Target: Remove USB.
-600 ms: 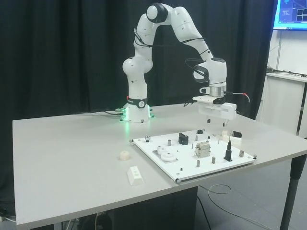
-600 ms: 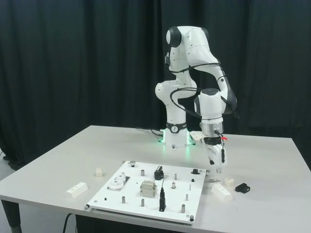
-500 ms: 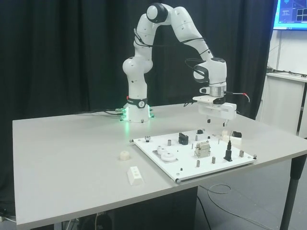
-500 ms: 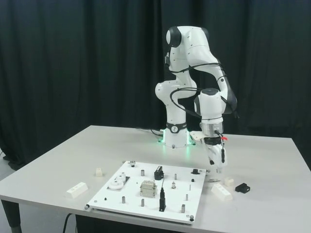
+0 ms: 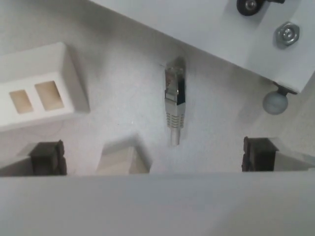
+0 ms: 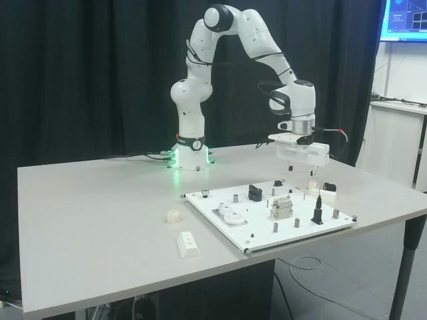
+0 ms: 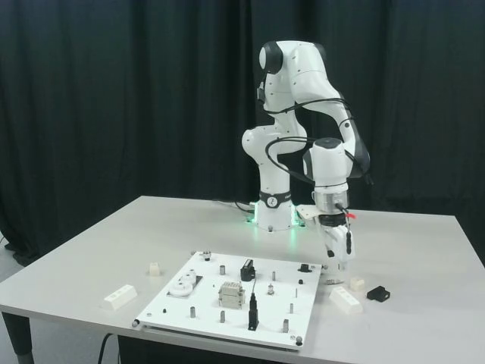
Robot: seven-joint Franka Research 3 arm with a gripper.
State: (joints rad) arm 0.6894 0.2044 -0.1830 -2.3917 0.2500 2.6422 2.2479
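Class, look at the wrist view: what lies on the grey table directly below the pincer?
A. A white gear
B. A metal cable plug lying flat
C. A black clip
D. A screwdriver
B: a metal plug lies flat on the table between the two black fingertips.

A small metallic USB plug [image 5: 174,98] with a ribbed grey boot is lying flat on the grey counter [image 5: 123,88], just beside the white board's edge [image 5: 206,29], untouched.
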